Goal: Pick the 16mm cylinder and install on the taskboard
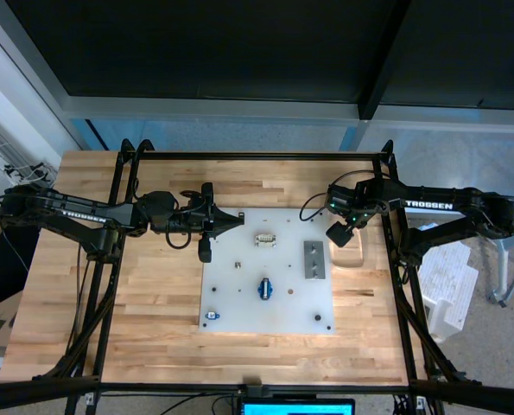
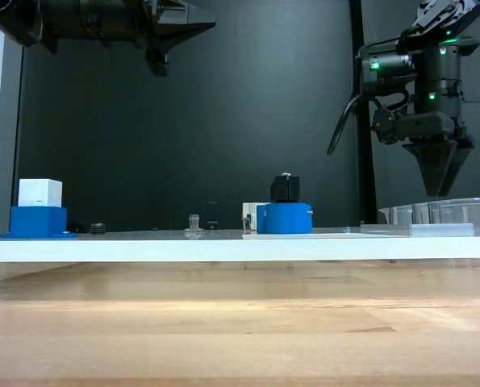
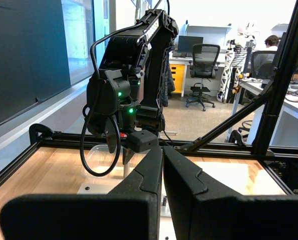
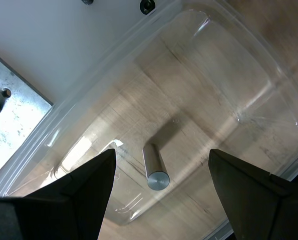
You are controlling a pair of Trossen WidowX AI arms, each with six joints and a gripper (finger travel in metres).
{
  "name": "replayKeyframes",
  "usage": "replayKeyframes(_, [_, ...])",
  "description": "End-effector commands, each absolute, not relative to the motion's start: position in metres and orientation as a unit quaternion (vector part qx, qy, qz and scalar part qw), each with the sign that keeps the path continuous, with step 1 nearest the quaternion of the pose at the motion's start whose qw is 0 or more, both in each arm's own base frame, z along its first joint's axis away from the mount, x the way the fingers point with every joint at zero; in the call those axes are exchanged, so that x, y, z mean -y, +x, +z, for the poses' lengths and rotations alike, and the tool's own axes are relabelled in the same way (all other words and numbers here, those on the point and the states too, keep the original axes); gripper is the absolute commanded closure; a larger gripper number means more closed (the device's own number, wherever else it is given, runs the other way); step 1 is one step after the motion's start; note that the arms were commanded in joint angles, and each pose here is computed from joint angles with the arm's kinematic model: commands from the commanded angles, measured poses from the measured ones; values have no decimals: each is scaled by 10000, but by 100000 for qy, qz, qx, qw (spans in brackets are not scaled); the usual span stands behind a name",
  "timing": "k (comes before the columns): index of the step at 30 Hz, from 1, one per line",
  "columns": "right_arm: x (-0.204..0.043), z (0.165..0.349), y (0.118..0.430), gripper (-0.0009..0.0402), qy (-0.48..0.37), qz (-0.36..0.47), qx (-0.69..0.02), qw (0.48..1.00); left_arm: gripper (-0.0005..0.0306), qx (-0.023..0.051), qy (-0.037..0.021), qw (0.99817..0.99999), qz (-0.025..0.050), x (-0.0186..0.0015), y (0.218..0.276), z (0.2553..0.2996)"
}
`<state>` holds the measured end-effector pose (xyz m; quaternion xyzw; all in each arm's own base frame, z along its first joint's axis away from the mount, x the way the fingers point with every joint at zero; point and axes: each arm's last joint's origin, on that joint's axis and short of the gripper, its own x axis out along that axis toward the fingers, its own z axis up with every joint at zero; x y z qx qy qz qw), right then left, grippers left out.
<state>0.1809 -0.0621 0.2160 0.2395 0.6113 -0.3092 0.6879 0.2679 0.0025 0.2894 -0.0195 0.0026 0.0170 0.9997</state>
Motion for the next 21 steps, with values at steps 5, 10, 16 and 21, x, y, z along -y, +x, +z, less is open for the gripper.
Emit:
replayKeyframes(5, [628,2111,1829,135,23647,-30768,-61860,68319,300,-262,-1932,99966,1722,-26,2680,2894])
replayKeyframes(10, [630,2110,1835,135,23362,-30499,-61722,68661,300,-263,-1932,99966,1703,-25,2680,2894])
replayKeyframes(16, [635,2056,1850,135,23408,-30435,-60763,69524,300,-262,-1932,99966,1722,-26,2680,2894])
replayKeyframes(21, [640,1884,1866,135,23097,-30322,-62472,68150,300,-263,-1932,99966,1703,-25,2680,2894])
